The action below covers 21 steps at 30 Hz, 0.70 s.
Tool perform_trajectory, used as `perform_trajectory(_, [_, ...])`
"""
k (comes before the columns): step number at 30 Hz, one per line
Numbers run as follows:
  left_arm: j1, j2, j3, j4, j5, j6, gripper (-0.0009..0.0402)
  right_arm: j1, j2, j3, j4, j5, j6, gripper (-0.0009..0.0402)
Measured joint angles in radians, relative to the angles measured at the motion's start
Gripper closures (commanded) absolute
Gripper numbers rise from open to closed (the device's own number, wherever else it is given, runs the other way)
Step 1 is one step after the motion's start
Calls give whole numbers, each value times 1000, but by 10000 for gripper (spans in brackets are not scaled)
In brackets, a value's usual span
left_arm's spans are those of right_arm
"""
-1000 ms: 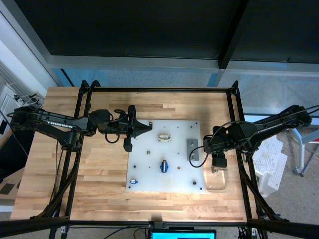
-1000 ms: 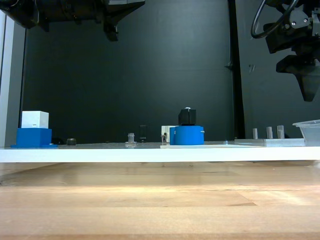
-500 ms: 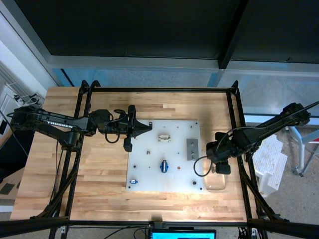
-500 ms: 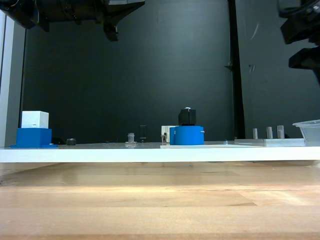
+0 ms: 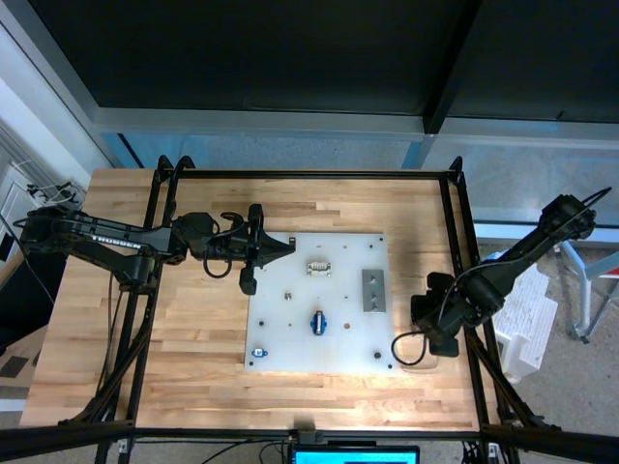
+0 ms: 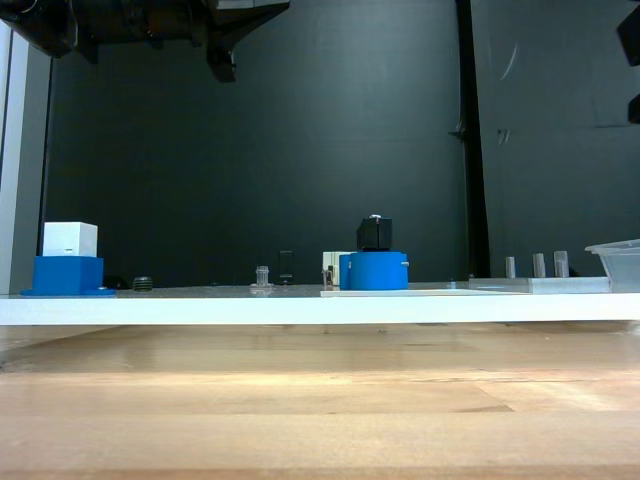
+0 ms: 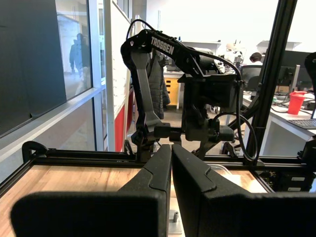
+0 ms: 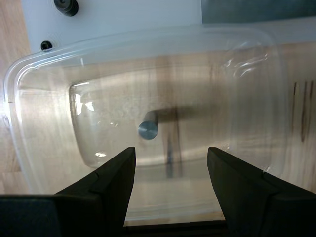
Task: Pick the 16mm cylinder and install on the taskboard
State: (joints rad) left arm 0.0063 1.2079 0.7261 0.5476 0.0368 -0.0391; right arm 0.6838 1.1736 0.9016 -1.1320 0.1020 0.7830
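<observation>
Within the last second the right gripper point(image 8: 170, 157) had swung from the taskboard point(image 5: 338, 353) to hover, fingers spread, over the clear tray point(image 8: 148, 42) holding the ungrasped 16mm cylinder point(image 8: 148, 129), so a pick looked near, while the left gripper point(image 7: 171, 148), pressed together, stayed parked above the board's far-left edge.

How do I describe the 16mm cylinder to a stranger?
Right of the white taskboard lies a clear plastic tray, under the open right gripper; the left gripper hangs shut above the board's far left corner. The cylinder is the only thing in the tray: a short silver-grey round peg.
</observation>
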Motion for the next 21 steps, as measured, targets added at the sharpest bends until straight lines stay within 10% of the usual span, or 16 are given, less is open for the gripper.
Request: perform_trajectory(21, [0,0,0,0,0,0,392,98,92,-9,74,45,42,192])
